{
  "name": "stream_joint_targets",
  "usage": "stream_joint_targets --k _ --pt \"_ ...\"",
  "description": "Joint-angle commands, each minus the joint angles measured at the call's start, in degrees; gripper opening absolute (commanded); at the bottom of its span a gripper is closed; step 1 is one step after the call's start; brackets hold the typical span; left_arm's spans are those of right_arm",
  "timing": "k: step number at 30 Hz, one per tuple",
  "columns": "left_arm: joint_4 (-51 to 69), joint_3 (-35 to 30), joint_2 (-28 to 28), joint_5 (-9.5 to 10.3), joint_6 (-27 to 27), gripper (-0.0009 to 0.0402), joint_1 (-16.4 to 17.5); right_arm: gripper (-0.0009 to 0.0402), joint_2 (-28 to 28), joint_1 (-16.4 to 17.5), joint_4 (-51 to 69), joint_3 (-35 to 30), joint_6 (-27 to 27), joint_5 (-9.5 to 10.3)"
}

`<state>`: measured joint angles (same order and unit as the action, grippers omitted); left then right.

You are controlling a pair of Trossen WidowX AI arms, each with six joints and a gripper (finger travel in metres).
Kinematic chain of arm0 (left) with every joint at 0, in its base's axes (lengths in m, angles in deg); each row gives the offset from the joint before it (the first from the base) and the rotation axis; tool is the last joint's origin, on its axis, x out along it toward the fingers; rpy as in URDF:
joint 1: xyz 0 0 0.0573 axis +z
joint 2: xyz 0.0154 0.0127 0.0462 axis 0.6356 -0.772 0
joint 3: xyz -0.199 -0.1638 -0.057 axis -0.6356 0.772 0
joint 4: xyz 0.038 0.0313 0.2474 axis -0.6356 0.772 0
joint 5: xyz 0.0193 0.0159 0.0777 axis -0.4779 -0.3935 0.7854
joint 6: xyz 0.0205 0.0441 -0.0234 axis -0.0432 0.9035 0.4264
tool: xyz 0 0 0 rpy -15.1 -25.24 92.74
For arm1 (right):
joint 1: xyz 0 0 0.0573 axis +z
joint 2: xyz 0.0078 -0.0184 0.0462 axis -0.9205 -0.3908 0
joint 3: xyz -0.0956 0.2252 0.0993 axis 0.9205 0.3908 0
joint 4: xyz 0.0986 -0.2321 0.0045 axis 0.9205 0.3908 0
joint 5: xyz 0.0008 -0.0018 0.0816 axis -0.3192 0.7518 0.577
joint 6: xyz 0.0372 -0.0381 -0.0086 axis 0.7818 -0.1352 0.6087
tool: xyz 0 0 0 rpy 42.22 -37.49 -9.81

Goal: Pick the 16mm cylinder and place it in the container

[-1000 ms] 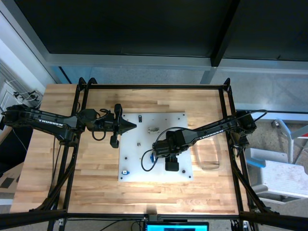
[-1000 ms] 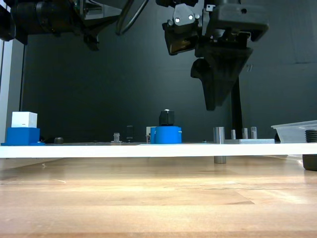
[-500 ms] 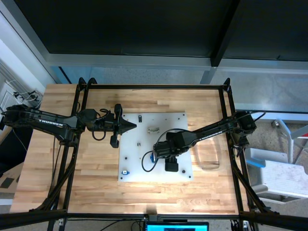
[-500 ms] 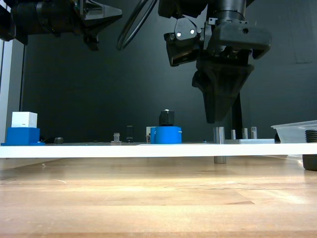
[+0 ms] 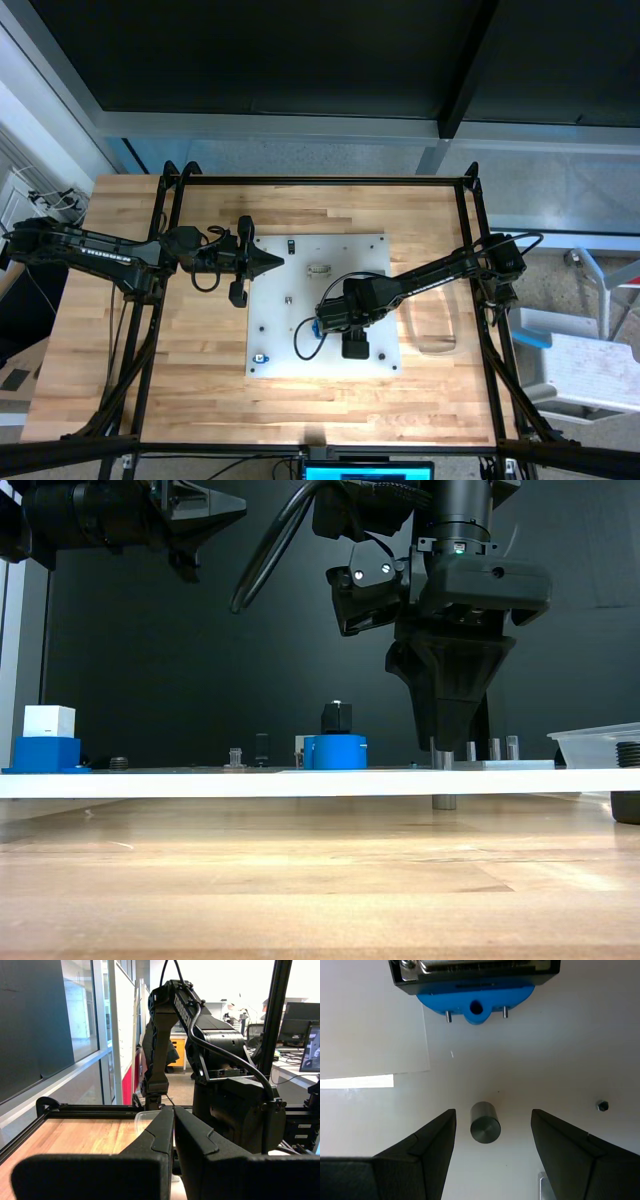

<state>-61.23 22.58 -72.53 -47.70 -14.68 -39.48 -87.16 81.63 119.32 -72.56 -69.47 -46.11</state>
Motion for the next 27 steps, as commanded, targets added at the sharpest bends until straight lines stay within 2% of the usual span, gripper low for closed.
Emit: stream_joint_targets --k 1,14,27 --pt "-0.02 0.00 -0.02 0.00 0.00 0.0000 0.00 0.0208 -0.02 -0.02 0.02 0.24 -0.37 -0.02" --pt "-0.02 0.00 -0.02 0.00 0.00 0.0000 0.00 0.0203 -0.04 -0.02 -0.15 0.66 -0.52 -0.07" --pt "-0.02 0.00 -0.02 0.00 0.00 0.0000 0.02 0.0103 -0.04 -0.02 -0.35 0.72 -0.57 -0.04"
